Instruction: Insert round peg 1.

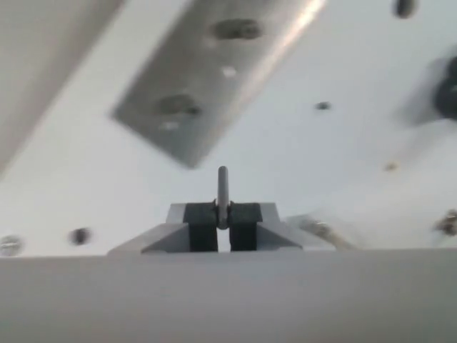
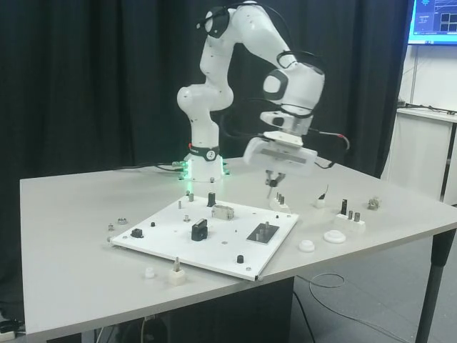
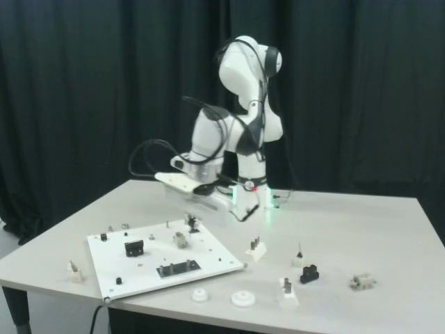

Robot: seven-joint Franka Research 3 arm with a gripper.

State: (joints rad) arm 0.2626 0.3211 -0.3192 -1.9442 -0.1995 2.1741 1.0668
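White board (image 2: 178, 246) lies on the grey desk (image 2: 64, 236), carrying a grey metal plate (image 1: 207, 75). Pincer (image 1: 223, 214) is closed on the thin round peg (image 1: 223, 187), held in the air above the board, near the plate.

The peg (image 1: 223, 196) is a thin grey metal rod with a rounded tip. It is pinched between the black pads (image 1: 202, 221) of the jaws, its tip sticking out past them, and points downward. It hangs in the air above the white board (image 2: 178, 246), near the board's far edge, touching nothing below. A grey plate (image 1: 214, 71) lies beneath it.
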